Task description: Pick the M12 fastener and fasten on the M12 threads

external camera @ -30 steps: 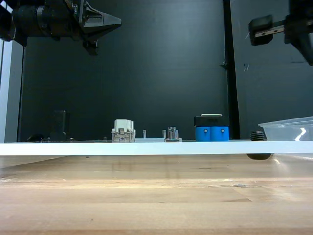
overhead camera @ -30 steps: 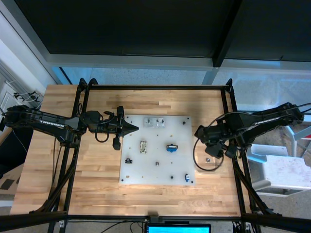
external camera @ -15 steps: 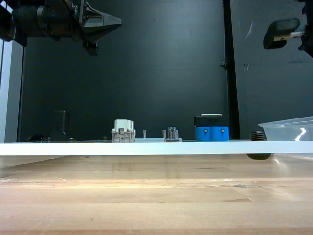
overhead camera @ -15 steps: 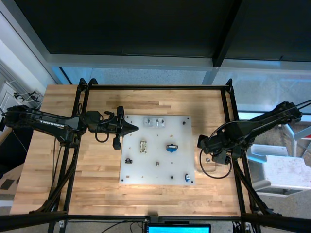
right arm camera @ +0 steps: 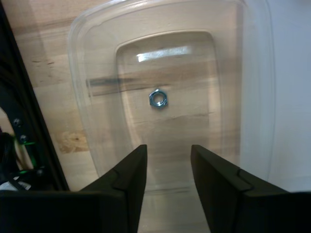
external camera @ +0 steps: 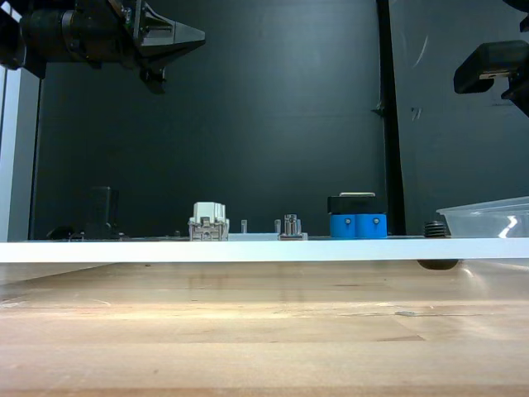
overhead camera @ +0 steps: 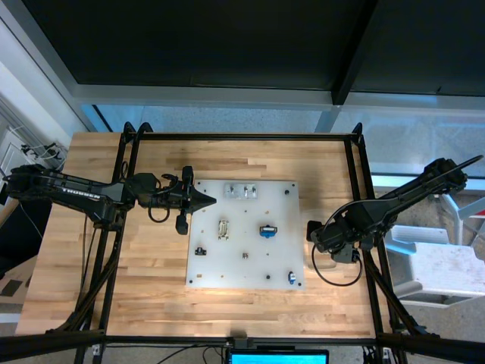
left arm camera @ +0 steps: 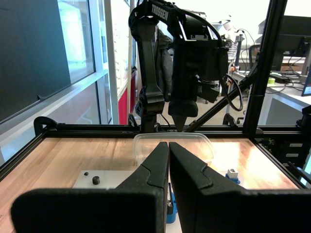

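The right claw (right arm camera: 167,150) is hanging over the clear tray (right arm camera: 97,97), pointing down. Its two fingers are spread apart and holding nothing.

Just past the fingers, the little silver nut (right arm camera: 158,98) is lying flat on the tray floor, near the middle. It is not touching the walls. It is the only thing I can see in the tray.

The nut is looking hard, light and smooth. I think it is going to be slippery, and it may skid on the shiny plastic if one finger bumps it first. The best place to pinch it is probably across two of its flat sides, with a finger coming down on each side. It is much smaller than the fingers, so the claw needs to be lined up right over it.

Beside the tray, the black stud (external camera: 435,227) is standing on the white board (overhead camera: 227,265). Its ribs are showing, so no nut is on it yet.

Far across the counter (overhead camera: 151,303), the left claw (left arm camera: 168,145) is waiting up in the air. Its fingers are pressed together with nothing between them.
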Robot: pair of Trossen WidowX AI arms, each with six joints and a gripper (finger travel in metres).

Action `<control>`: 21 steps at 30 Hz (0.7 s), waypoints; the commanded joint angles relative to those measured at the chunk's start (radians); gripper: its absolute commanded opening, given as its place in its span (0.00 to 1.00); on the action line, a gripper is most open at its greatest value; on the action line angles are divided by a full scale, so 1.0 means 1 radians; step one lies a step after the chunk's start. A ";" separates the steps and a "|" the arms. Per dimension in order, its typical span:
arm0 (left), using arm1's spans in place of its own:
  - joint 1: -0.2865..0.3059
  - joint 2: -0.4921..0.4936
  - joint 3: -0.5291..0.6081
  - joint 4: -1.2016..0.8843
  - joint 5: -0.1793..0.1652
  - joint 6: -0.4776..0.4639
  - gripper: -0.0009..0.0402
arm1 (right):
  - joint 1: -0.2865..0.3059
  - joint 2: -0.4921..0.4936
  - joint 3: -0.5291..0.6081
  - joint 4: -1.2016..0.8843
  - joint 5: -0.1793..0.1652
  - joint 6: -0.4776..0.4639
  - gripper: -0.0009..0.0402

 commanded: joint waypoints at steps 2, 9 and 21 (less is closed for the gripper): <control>0.000 0.000 0.000 0.000 0.000 0.000 0.02 | 0.002 0.000 -0.037 0.037 -0.002 0.000 0.44; 0.000 0.000 0.000 0.000 0.000 0.000 0.02 | 0.003 0.041 -0.077 0.088 -0.004 0.000 0.51; 0.000 0.000 0.000 0.000 0.000 0.000 0.02 | 0.003 0.077 -0.166 0.200 -0.016 0.000 0.51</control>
